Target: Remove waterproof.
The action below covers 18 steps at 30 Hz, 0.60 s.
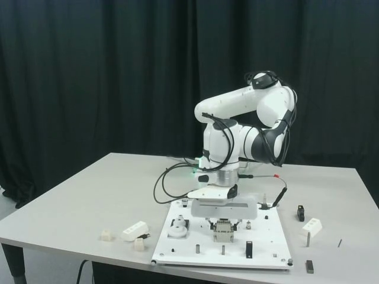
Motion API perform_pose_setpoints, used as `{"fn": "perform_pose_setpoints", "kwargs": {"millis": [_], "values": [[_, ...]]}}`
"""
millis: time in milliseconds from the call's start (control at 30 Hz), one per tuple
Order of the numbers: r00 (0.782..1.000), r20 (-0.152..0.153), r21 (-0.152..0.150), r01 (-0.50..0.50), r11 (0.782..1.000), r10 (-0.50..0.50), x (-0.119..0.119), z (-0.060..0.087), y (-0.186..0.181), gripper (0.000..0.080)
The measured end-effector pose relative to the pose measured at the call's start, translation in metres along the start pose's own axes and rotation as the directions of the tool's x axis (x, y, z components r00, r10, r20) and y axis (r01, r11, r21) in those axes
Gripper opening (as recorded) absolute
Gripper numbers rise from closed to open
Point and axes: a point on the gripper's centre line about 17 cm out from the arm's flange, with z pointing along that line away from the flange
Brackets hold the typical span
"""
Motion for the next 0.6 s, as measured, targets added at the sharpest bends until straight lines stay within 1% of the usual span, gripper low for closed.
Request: {"fn": "perform_pose_setpoints", "kwargs": {"millis": [133, 233, 600], "values": [[1.0, 0.0, 0.001, 0.001, 1.0, -0.001, 0.0, -0.003, 0.0, 0.062], [1.0, 0.002, 0.0, 0.001, 1.0, -0.001, 0.0, -0.009, 0.001, 0.062], [1.0, 0.001, 0.002, 0.002, 1.0, -0.002, 0.0, -0.037, 0.001, 0.062]]}}
